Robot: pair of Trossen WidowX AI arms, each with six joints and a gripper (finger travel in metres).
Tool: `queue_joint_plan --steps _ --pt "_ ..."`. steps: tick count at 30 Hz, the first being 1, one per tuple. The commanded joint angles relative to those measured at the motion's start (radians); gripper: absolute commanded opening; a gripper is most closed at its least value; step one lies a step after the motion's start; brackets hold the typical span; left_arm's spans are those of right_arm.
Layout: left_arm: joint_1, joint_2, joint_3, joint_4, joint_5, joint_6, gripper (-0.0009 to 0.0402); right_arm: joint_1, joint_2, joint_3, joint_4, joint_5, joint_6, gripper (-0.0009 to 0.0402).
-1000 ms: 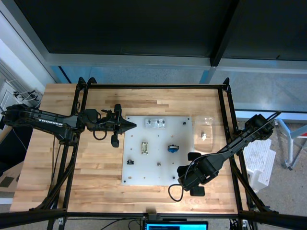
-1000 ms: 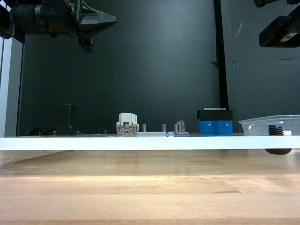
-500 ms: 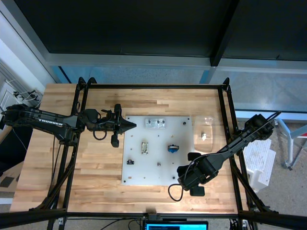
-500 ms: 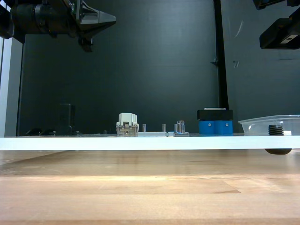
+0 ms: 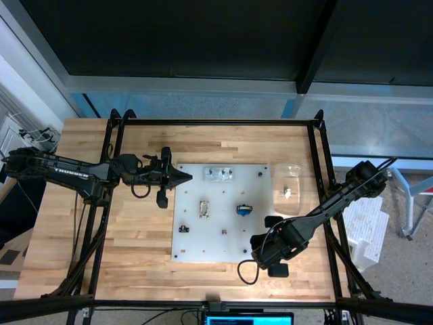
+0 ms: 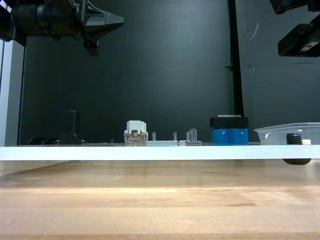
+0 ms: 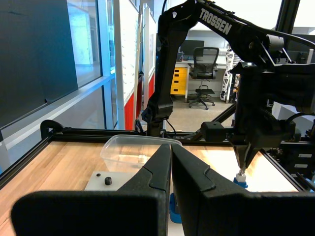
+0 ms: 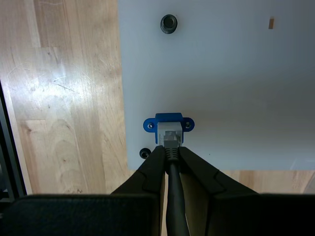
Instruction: Pick the RJ45 connector and install on taskboard
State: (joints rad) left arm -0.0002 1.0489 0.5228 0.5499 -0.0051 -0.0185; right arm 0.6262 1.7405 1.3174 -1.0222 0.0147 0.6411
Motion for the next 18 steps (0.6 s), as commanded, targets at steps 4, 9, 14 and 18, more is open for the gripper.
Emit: queue_joint_plan --steps 4,9,14,18 --pt "0.0 0.0 0.0 0.0 0.0 0.0 0.0 0.0 0.003 -0.021 0.021 0.001 -0.002 0.0" --pt "0.0 0.0 0.0 0.0 0.0 0.0 0.0 0.0 0.002 -0.021 0.019 0.001 0.001 0.0" --pt "0.0 0.0 0.0 0.0 0.0 0.0 0.0 0.0 0.002 -0.017 0.019 0.001 0.001 0.0" --pt "0.0 0.0 0.0 0.0 0.0 0.0 0.0 0.0 0.0 -0.017 0.021 0.0 0.001 0.0004"
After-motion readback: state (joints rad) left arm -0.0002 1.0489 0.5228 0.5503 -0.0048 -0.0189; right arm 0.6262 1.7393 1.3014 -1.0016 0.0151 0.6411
